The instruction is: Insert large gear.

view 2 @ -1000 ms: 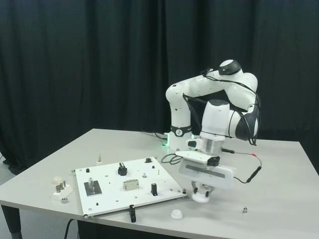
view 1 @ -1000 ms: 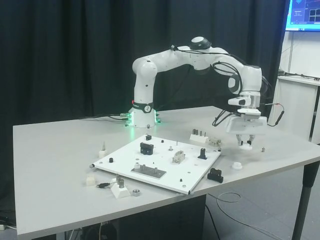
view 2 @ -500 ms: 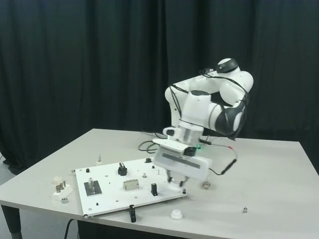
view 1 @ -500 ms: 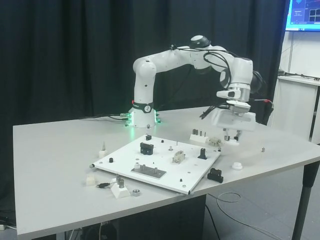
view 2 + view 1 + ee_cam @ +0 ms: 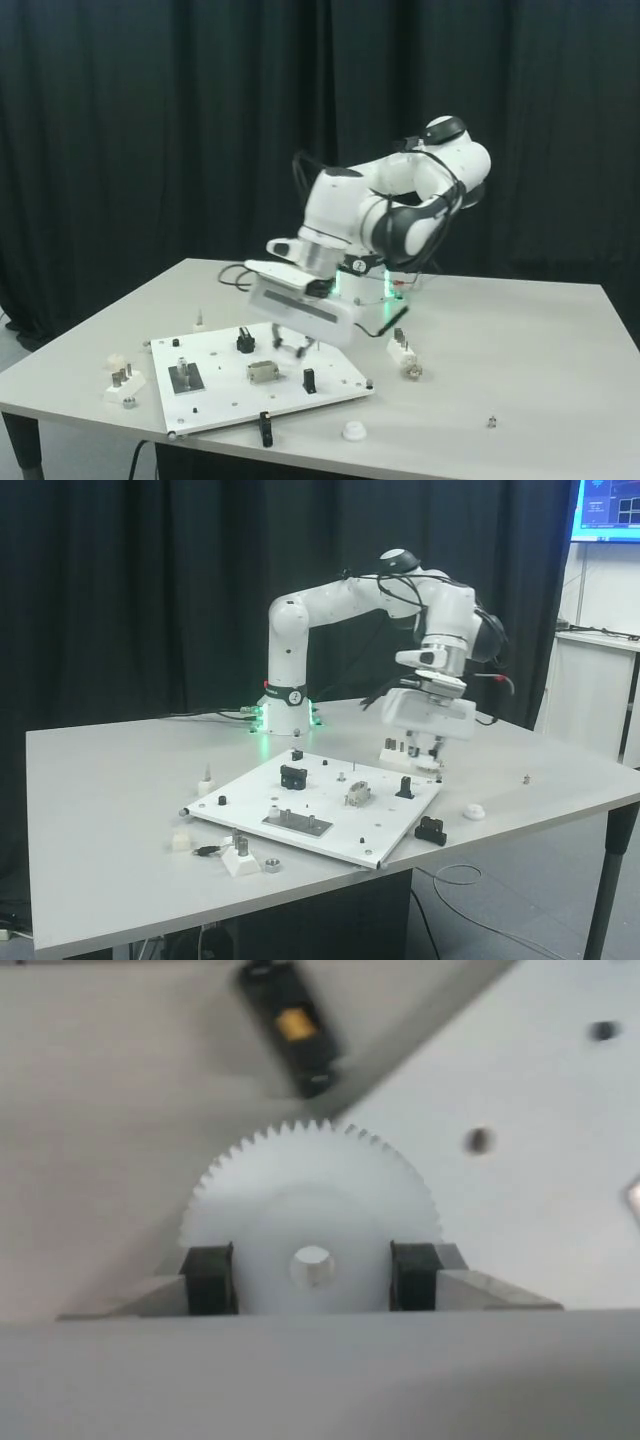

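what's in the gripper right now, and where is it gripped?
The gripper holds the large white gear, lying flat, clamped between the two black finger pads on opposite sides of its toothed rim, with the centre hole between them.

White gear, black pads, grey table

The large gear (image 5: 312, 1228) I carry is plain white with a toothed rim, and my fingertips' pads (image 5: 209, 1280) on it are black. My arm (image 5: 350, 593) is white with black joints, and a green light glows at my base (image 5: 262, 718). The board (image 5: 220, 395) is white, the table (image 5: 110, 780) grey, the curtain (image 5: 150, 130) black.
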